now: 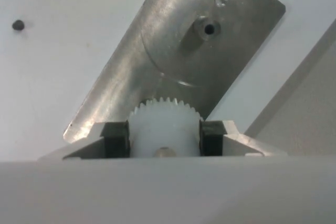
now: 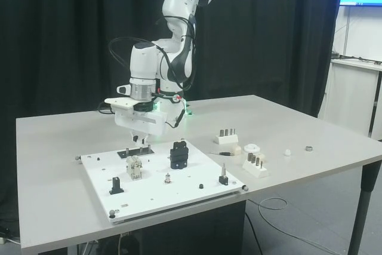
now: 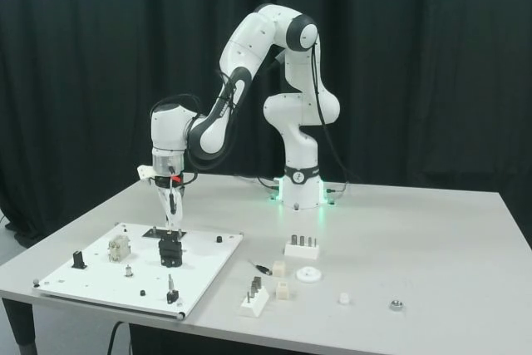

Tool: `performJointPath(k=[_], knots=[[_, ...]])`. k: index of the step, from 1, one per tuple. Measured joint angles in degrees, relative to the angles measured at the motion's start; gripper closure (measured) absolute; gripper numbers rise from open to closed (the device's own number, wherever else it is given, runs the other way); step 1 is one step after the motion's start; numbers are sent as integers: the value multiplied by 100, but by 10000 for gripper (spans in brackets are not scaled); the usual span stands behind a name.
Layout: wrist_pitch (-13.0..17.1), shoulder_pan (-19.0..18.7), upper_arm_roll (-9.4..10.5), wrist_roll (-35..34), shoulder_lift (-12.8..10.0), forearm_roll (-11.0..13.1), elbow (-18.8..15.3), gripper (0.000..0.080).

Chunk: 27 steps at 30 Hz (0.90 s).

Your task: Insert medium gear.

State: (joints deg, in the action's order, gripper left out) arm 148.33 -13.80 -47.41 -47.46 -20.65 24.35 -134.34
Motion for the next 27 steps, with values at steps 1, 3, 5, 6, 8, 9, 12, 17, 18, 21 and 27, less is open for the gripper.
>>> performJointPath(k=[1, 3, 5, 6, 8, 9, 12, 17, 18, 21, 27], knots=[[0, 0, 0, 0, 0, 0, 0, 519], [0, 0, 0, 0, 0, 1, 0, 519], [0, 0, 0, 1, 0, 1, 0, 519], [0, 0, 0, 1, 0, 2, 0, 519], [0, 0, 0, 3, 1, 2, 0, 519], [0, 0, 0, 4, 1, 2, 0, 519], [3, 0, 1, 11, 1, 2, 0, 519], [39, 0, 14, 31, 1, 2, -1, 519], [52, 0, 19, 33, 1, 2, -3, 519], [92, 3, 33, 35, 0, 2, -12, 519], [104, 5, 35, 61, 0, 2, -16, 519]])
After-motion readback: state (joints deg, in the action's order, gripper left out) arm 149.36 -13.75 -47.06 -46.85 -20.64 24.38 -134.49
